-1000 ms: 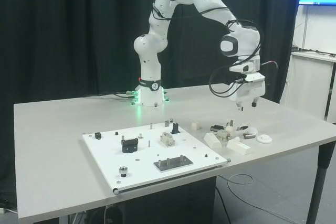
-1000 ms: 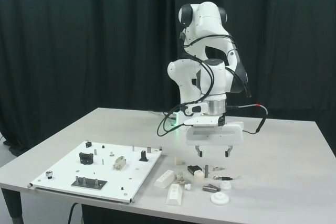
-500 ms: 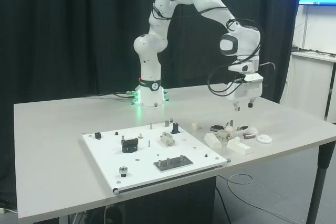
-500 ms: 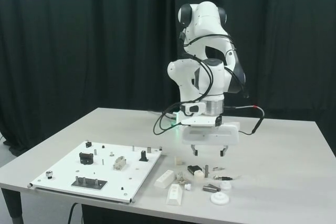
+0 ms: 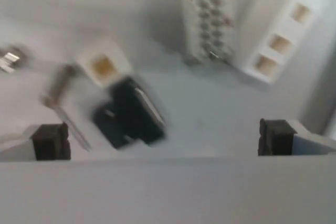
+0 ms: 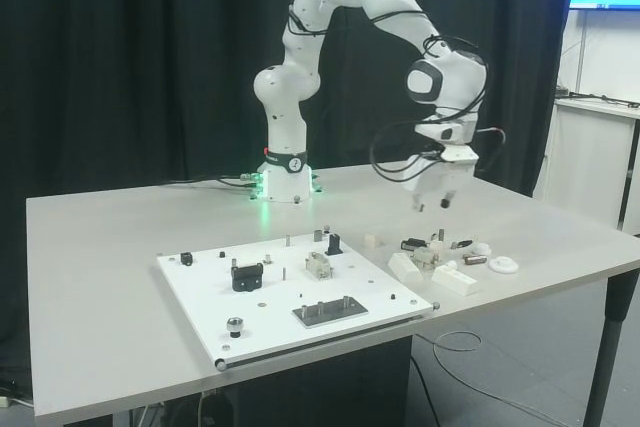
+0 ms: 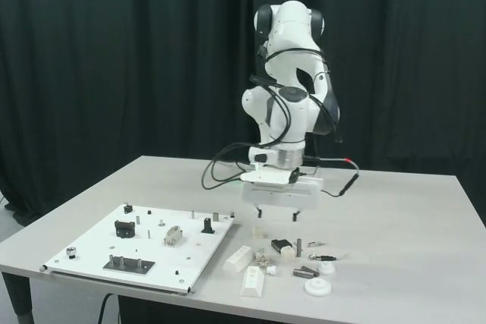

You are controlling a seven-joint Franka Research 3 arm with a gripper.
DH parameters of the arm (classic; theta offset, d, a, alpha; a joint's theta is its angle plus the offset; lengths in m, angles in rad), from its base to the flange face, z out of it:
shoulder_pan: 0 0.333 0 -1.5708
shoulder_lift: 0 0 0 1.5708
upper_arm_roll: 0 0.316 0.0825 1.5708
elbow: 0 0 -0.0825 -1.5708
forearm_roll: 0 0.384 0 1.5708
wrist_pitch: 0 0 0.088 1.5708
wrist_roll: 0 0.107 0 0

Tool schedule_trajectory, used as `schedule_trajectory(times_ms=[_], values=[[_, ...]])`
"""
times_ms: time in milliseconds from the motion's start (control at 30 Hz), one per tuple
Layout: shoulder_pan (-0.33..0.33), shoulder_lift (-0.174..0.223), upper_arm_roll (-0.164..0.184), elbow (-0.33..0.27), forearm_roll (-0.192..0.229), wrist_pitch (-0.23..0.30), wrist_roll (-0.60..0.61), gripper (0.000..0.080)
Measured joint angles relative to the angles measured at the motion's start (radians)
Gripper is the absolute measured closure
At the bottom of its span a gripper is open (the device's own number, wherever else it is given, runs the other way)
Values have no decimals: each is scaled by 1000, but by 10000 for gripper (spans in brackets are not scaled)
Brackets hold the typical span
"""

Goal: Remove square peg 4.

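My gripper (image 6: 431, 205) (image 7: 277, 216) (image 5: 164, 139) hangs open and empty well above the table, over the loose parts beside the white board (image 6: 290, 292) (image 7: 91, 259). Beneath it the wrist view shows a small white cube (image 5: 102, 66) with a square hole, a black part (image 5: 131, 116) and a long white block (image 5: 286, 35) with square holes. The cube (image 6: 372, 240) (image 7: 259, 231) lies just off the board's edge. A few thin upright pegs (image 6: 288, 241) stand on the board. I cannot tell which one is square peg 4.
Black fixtures (image 6: 246, 275), a grey metal plate (image 6: 327, 311) and a small ridged part (image 6: 317, 265) are mounted on the board. Two white blocks (image 6: 455, 279) (image 7: 252, 282), a white gear (image 6: 504, 265) (image 7: 318, 287) and small metal bits lie on the grey table (image 6: 90, 277).
The arm has swung from above the loose parts towards the board, and the gripper has risen a little. Its fingers stayed open and empty.
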Motion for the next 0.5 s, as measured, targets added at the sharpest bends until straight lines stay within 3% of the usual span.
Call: schedule_trajectory(times_ms=[200, 500], values=[[-53, -29, 1, -33, -47, -46, -4, 3], [-133, -94, 2, -129, -79, -42, -56, 3]])
